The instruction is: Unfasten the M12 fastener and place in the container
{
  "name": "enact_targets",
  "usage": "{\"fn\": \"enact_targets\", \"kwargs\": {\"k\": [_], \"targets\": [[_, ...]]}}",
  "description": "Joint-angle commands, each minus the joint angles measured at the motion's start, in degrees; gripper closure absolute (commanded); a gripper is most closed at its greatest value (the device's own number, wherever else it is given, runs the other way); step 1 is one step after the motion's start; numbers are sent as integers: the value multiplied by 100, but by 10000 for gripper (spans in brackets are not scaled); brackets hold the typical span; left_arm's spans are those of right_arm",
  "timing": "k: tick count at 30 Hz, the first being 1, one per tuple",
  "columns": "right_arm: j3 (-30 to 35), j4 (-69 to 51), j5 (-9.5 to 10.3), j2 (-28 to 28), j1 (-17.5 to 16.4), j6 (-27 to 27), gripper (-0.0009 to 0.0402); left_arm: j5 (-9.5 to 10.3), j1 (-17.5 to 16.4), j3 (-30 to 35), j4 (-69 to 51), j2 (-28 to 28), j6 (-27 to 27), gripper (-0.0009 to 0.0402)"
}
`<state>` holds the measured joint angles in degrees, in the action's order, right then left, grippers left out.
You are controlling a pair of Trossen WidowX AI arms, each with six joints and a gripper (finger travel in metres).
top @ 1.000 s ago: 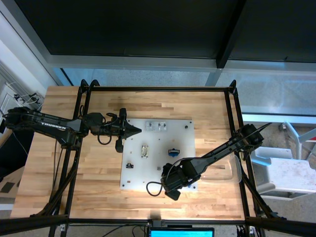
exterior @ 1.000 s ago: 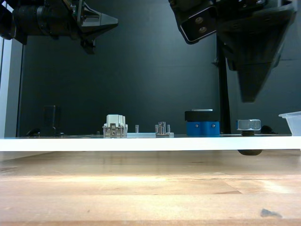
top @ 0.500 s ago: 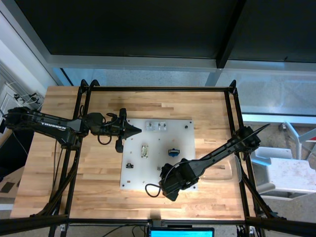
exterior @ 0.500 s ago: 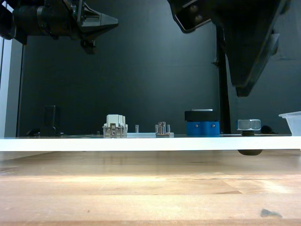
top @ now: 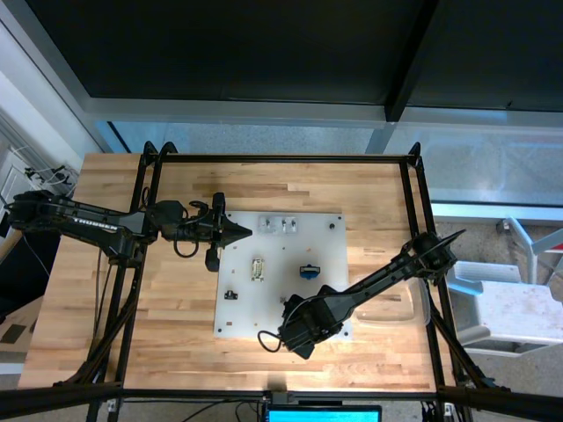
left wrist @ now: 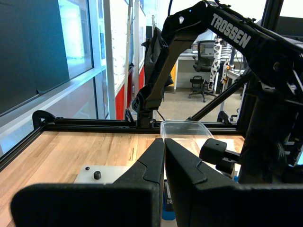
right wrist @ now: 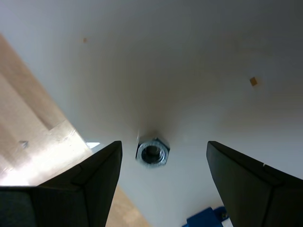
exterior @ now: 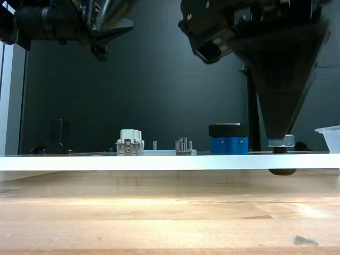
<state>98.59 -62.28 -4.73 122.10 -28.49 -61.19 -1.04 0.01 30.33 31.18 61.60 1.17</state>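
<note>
1. Right claw (right wrist: 163,147): released. Its two fingers (right wrist: 90,182) stand apart, one on each side of the silver nut (right wrist: 152,152), with a gap on both sides.
2. In the low view, the claw tip (exterior: 278,136) points straight down at the right of the frame and reaches the top of the nut (exterior: 287,141).
3. The nut sits on its black stud (exterior: 277,150) on the white board (right wrist: 189,71), outside the container.
4. The container (top: 420,303), a clear tub, lies just beyond the board's right edge, at the lower right of the high view.
5. A blue block (exterior: 228,144) stands left of the nut.
6. Left claw (top: 239,232): clenched on nothing. It hangs above the board's left edge, at the upper left of the low view.
7. The surface (top: 176,299) is pale jointed wood inside a black tube frame (top: 281,158).
8. The room behind is dark panelling and glass. The left wrist view shows windows and office chairs.
9. The right arm reads "TROSSEN" (left wrist: 230,29) in white.
</note>
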Motion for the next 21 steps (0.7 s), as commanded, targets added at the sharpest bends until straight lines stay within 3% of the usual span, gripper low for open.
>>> {"fn": "enact_targets", "kwargs": {"k": [1, 10, 12, 21], "targets": [[-13, 46, 31, 57, 11, 2, 157, -2, 0, 0, 0, 0, 0, 393], [-20, 83, 52, 68, 37, -22, 211, -2, -2, 0, 2, 0, 0, 393], [-20, 83, 149, 68, 42, -87, 229, -2, 0, 0, 2, 0, 0, 393], [-20, 101, 155, 68, 50, -92, 312, -2, 0, 0, 2, 0, 0, 393]]}}
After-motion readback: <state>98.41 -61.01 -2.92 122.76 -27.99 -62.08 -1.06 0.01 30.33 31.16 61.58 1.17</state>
